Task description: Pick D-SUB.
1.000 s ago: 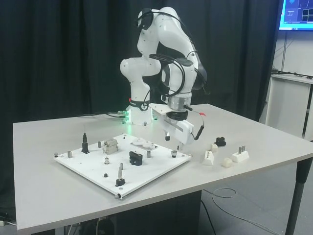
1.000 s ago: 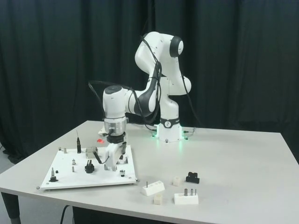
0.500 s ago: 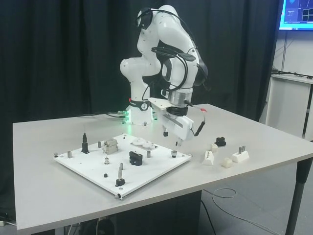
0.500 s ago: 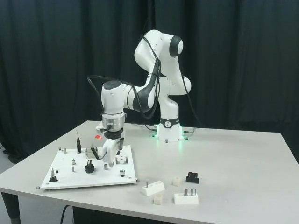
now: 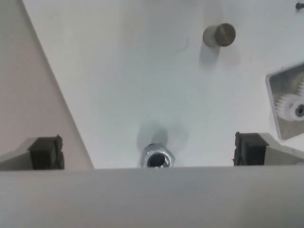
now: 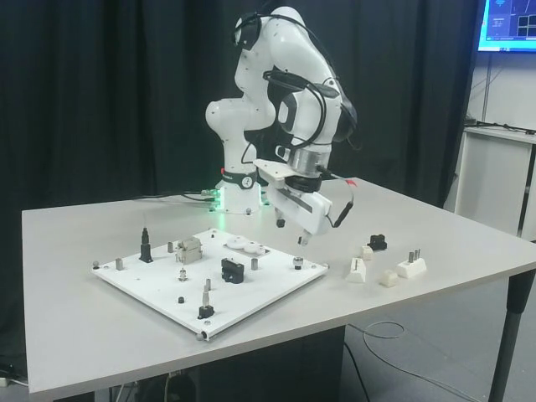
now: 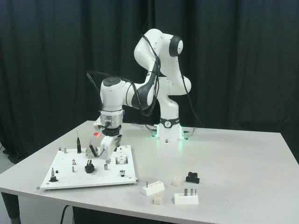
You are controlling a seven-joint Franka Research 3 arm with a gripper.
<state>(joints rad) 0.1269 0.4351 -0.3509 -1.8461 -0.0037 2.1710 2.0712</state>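
The grey bench (image 6: 75, 243) is carrying everything. The white arm (image 6: 285, 75) is reaching out over it and holding the tool (image 6: 291, 232) above the white board (image 6: 251, 289), clear of it, near the board's edge. The tool is gaping wide with nothing between its black pads (image 5: 45, 152). The D-SUB, as far as I can tell the grey boxy part (image 6: 191, 249), is sitting on the board well apart from the tool, left of it in the first room view. In the wrist view, white gears (image 5: 294, 102) are lying in a grey frame beside one fingertip, a round peg (image 5: 219, 34) is standing farther off, and a small nut (image 5: 157, 158) is resting almost straight below the tool.
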